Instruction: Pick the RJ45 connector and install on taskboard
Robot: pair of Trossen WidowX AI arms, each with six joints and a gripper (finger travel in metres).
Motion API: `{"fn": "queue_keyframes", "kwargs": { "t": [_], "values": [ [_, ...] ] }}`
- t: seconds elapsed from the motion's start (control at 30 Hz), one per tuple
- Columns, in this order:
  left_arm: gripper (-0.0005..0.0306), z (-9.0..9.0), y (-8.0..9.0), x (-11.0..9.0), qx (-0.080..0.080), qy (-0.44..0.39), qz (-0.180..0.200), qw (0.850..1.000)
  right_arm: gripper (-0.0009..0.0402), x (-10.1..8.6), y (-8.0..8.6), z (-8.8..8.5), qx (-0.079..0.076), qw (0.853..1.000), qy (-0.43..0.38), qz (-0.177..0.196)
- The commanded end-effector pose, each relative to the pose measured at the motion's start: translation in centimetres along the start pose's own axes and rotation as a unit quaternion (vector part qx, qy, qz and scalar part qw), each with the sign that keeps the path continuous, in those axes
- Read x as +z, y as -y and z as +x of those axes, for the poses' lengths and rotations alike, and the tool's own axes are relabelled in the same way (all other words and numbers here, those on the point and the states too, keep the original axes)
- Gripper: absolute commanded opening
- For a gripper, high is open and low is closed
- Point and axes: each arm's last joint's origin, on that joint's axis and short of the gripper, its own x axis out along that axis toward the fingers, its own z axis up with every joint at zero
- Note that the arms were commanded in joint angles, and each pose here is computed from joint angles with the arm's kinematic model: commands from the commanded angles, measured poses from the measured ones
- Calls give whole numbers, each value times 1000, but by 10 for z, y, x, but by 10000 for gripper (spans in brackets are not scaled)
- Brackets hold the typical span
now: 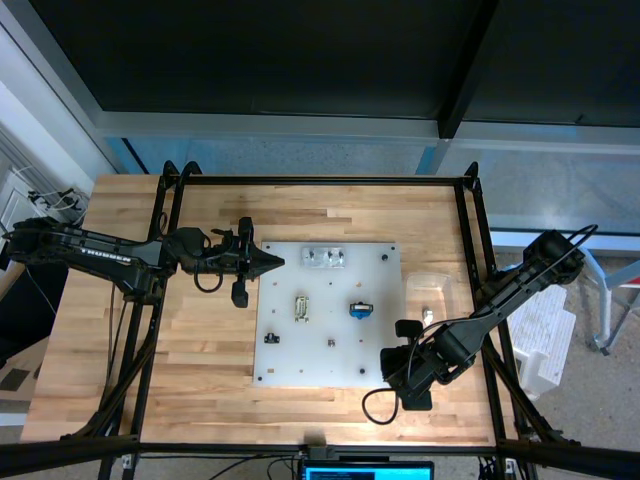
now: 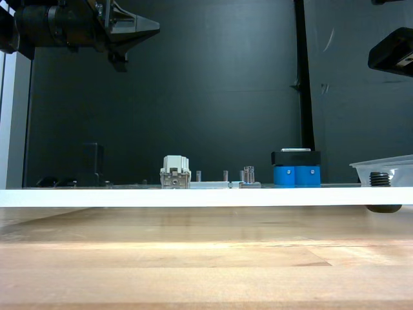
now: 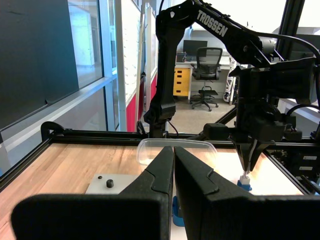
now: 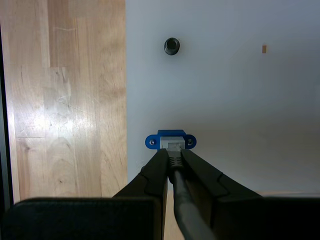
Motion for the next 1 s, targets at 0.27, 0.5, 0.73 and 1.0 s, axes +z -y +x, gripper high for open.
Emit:
{"fn": "queue_keyframes", "kwargs": {
  "t": [0.27, 0.5, 0.73, 1.0],
  "values": [
    [0, 0, 0, 0, 0, 0, 0, 1000, 4, -3, 1, 5, -2, 1000, -2, -1],
    [0, 0, 0, 0, 0, 0, 0, 1000, 4, -8, 3, 11, -7, 1000, -8, -3],
    [0, 0, 0, 0, 0, 0, 0, 1000, 4, -10, 4, 14, -8, 1000, -10, -4],
    [0, 0, 0, 0, 0, 0, 0, 1000, 4, -10, 4, 14, -6, 1000, -10, -4]
  ]
}}
